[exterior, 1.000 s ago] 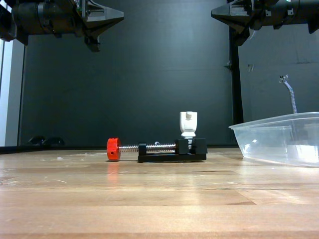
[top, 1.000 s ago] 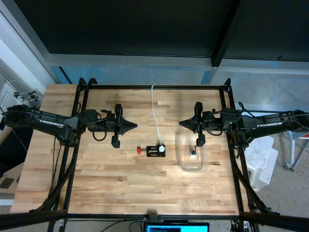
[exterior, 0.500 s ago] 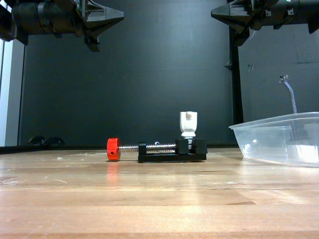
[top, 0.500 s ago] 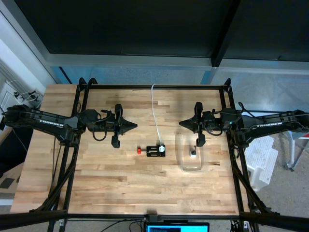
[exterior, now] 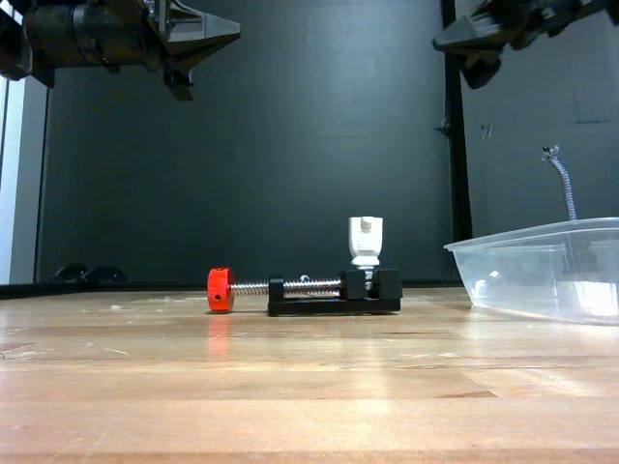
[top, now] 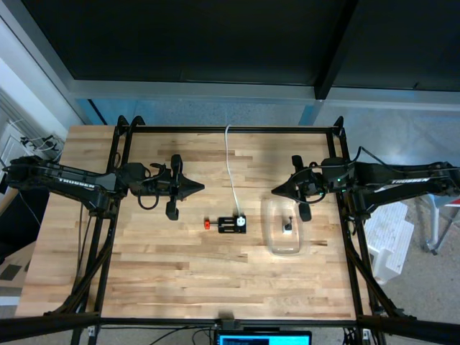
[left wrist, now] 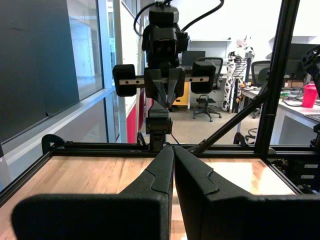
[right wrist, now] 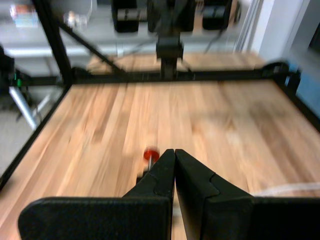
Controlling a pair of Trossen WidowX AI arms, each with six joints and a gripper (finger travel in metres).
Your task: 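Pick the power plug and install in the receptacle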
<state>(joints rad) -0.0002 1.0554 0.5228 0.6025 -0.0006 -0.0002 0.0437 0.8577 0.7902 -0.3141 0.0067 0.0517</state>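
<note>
The left gripper [top: 200, 187] hovers high over the counter [top: 180, 273], fingers pressed together. The right gripper [top: 275, 192], likewise pressed together, hangs tilted above the clear tray's [top: 275, 248] far end. The power plug [top: 288, 221] lies in that tray, apart from the receptacle [top: 241, 220] standing upright in the vise [top: 228, 226].

Two arms at one bench [top: 180, 273]: left arm [top: 72, 180], right arm [top: 395, 176]. Two tools, one per arm: left tool [top: 201, 187] high over the bench's left half, right tool [top: 274, 192] high near the tray's far end, each with fingers pressed together. One black vise [top: 228, 225] with one orange-red knob [top: 206, 224]. One white receptacle [top: 241, 221], standing in the vise. One long white cable [top: 231, 165]. One clear tray [top: 274, 248]. Inside it, one small white cube [top: 287, 229] and one power plug [top: 288, 221], a tiny dark piece just beside the cube. One grey braided lead [exterior: 565, 188], upright behind the tray's rim in the low view.
</note>
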